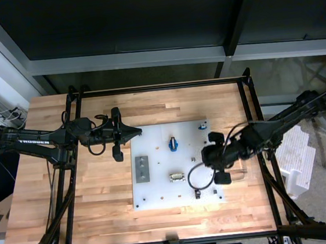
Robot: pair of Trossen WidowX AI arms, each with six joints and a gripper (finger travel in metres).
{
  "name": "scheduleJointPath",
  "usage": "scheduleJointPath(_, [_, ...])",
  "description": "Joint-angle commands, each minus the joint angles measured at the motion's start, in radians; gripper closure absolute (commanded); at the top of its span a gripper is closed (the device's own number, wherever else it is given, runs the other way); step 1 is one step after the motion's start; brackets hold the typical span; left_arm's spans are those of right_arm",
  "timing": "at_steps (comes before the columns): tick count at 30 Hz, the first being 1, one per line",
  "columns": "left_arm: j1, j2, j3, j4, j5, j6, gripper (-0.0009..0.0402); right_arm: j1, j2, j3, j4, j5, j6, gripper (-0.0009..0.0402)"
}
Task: Pick the 16mm bar and install on taskboard
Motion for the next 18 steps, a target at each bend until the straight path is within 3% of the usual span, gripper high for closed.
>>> scheduleJointPath(1, [0.000,0.000,0.000,0.000,0.000,0.000,0.0393,-0.061,-0.052,-0.013,0.065,-0.002,-0.078,0.0379])
scheduleJointPath(3, [0.000,0.000,0.000,0.000,0.000,0.000,0.0393,-0.101,-0.087,-0.027,0.108,-0.005,-0.121,0.0397])
scheduleJointPath(10, [0.000,0.000,0.000,0.000,0.000,0.000,0.0393,-0.227,-0.197,-0.116,0.342,-0.011,-0.249,0.0395])
scheduleJointPath(18, [0.000,0.000,0.000,0.000,0.000,0.000,0.0393,-0.339,-0.303,-0.246,0.654,-0.114,-0.349,0.0393])
